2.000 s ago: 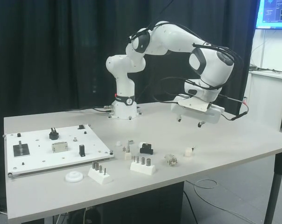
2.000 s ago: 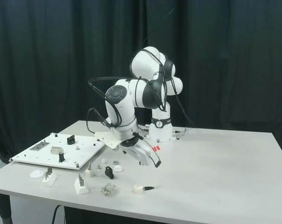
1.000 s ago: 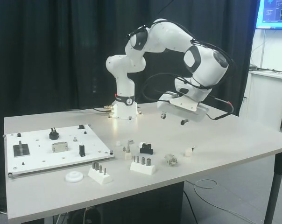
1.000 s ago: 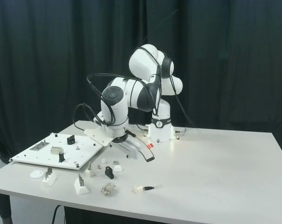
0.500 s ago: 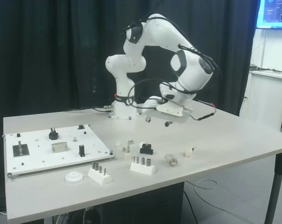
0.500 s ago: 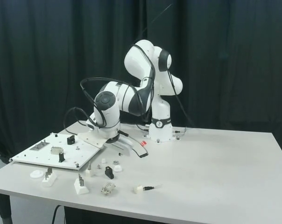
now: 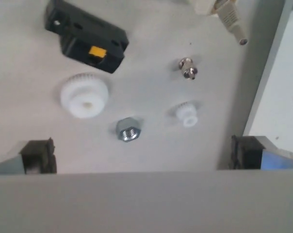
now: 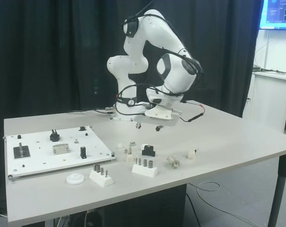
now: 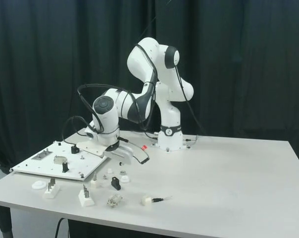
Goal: Pick BNC.
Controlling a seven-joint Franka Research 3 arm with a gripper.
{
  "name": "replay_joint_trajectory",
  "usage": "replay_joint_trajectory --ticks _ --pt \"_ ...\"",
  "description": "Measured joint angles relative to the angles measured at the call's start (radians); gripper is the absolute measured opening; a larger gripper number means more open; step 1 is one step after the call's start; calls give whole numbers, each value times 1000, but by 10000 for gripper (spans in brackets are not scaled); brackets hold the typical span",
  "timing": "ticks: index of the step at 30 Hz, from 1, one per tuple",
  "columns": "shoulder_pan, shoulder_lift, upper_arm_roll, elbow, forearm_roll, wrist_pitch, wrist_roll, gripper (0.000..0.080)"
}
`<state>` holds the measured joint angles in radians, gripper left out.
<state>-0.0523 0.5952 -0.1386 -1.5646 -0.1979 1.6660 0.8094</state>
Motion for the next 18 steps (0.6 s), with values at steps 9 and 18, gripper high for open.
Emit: replay_joint_trajectory --ticks 9,18 --pt "-5 -61 -31 -135 10 141 -120 800" --pt "-5 -118 -63 -254 39 273 -215 800"
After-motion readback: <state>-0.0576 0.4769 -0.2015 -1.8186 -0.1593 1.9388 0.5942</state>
